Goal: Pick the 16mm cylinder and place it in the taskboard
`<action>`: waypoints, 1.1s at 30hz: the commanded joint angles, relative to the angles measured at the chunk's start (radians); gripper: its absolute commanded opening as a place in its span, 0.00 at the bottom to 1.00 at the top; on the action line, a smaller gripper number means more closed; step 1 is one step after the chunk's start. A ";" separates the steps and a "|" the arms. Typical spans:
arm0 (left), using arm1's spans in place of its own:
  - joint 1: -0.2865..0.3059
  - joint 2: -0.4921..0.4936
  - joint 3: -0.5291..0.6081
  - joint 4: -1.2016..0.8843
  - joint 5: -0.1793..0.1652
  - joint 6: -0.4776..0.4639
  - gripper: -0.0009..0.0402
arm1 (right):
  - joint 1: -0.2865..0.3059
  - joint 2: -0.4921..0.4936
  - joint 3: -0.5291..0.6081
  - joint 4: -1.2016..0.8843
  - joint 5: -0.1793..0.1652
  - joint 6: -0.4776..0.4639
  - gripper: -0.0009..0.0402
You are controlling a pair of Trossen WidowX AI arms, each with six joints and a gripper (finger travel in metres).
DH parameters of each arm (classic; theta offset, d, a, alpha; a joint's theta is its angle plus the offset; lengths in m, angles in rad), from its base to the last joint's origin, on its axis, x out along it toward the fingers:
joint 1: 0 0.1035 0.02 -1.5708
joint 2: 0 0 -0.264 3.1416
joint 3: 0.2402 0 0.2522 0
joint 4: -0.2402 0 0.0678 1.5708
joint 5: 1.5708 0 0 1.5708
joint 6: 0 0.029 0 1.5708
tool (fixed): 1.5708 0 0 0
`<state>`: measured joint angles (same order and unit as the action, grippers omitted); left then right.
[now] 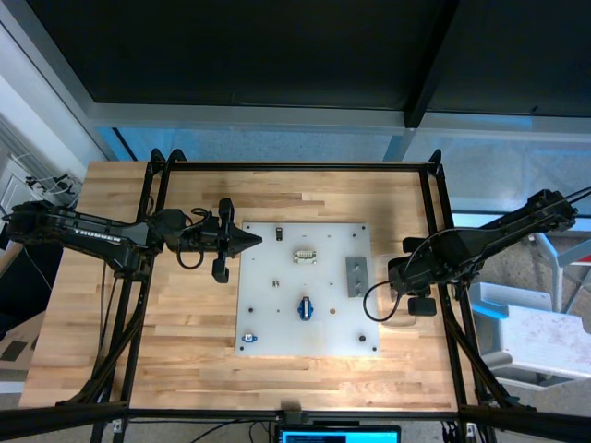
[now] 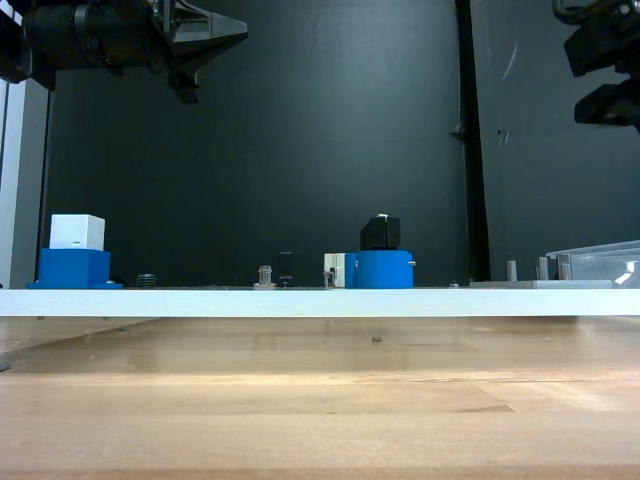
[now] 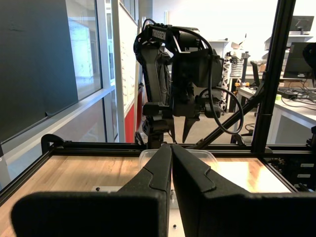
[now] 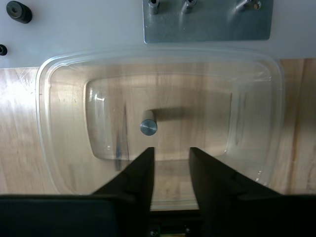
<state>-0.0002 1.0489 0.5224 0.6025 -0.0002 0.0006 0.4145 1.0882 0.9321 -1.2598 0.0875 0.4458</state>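
Right end effector [image 4: 171,150]: mine, the working one; I hang over the clear tray [image 4: 44,98], fingers apart and holding nothing.
Left end effector [image 3: 171,147]: parked in the air over the left edge of the taskboard [image 1: 277,314], fingers pressed together, empty.
16mm cylinder [image 4: 148,126]: in the tray on the bench [image 1: 138,305], just right of the taskboard; it looks to stand on end, apart from the tray walls.
Alignment: the peg sits ahead of one finger, not centred on my gap.
Risk, descent: coming straight down from here, I judge that finger could land on the peg and tip it, and it would roll away.
Risk, grasp: the peg is tiny and smooth; an off-centre pinch could squirt it out.
Risk, tray: the tray looks light, so a finger dragging its floor could shift it.
Risk, neighbours: the grey block [image 4: 207,29] with its pegs lies just beyond the tray rim.
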 commanded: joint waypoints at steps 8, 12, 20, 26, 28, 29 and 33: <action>0.000 0.000 0.000 0.000 0.000 0.000 0.02 | 0.034 0.002 -0.059 0.076 0.000 0.049 0.56; 0.000 0.000 0.000 0.000 0.000 0.000 0.02 | 0.043 0.002 -0.083 0.094 0.000 0.068 0.61; 0.000 0.000 0.000 0.000 0.000 0.000 0.02 | 0.050 0.018 -0.111 0.130 0.003 0.073 0.63; 0.000 0.000 0.000 0.000 0.000 0.000 0.02 | 0.053 0.021 -0.149 0.172 0.009 0.075 0.63; 0.000 0.000 0.000 0.000 0.000 0.000 0.02 | 0.055 0.021 -0.165 0.183 0.009 0.075 0.63; 0.000 0.000 0.000 0.000 0.000 0.000 0.02 | 0.056 0.021 -0.171 0.190 0.009 0.075 0.63; 0.000 0.000 0.000 0.000 0.000 0.000 0.02 | 0.058 0.031 -0.185 0.214 0.010 0.074 0.63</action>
<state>-0.0002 1.0489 0.5224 0.6025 -0.0002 0.0006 0.4717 1.1133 0.7490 -1.0492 0.0975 0.5205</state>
